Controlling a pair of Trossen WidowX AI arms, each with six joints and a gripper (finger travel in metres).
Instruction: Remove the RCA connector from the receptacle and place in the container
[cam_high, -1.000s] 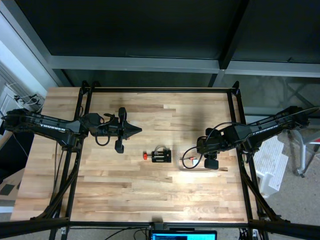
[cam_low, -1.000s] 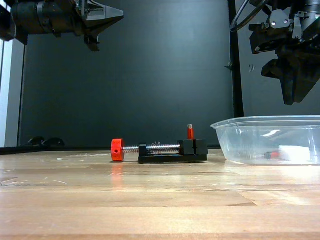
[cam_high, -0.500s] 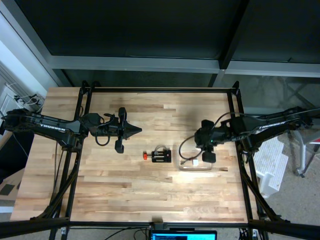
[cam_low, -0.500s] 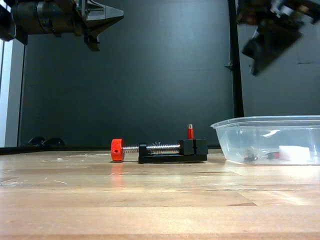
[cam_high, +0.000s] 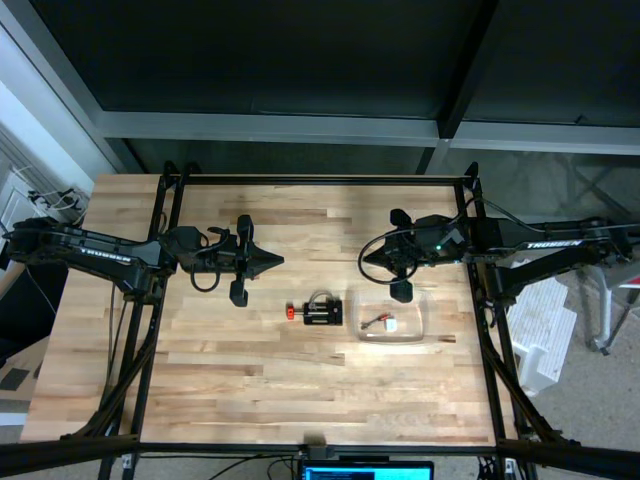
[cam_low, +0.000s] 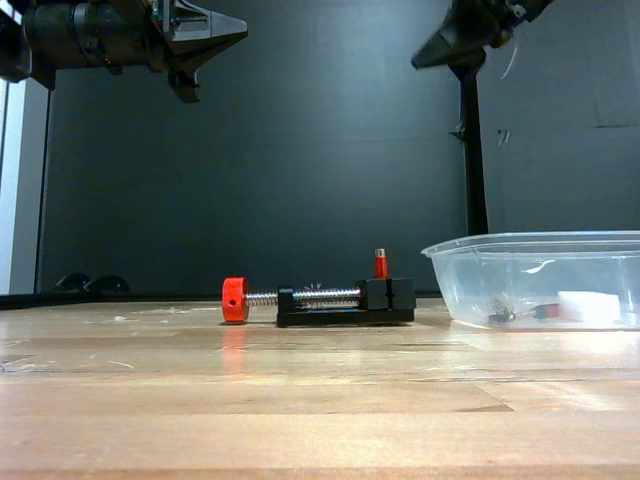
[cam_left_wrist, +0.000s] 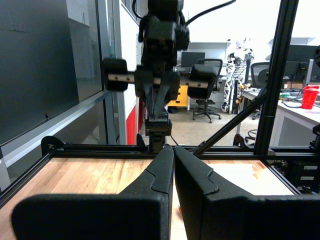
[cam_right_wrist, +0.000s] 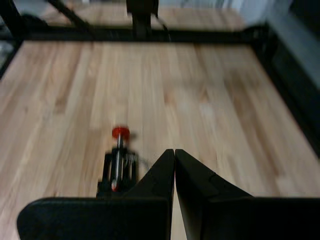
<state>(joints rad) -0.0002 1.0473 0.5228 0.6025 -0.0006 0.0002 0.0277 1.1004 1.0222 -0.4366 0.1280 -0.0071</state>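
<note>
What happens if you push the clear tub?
The container looks like thin clear plastic holding only the RCA connector and a white piece, so it probably slides easily. Its walls likely flex if squeezed. The left gripper and right gripper both hang high above the table, fingers shut.

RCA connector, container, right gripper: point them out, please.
container (cam_low: 462, 290): low view, clear left wall.
RCA connector (cam_high: 375, 321): high view, its middle, inside the container.
right gripper (cam_low: 416, 65): low view, shut tips, held high.
left gripper (cam_low: 244, 38): low view, shut tips, parked high.

"trossen" on left arm (cam_high: 97, 254), right arm (cam_high: 545, 243)
</note>
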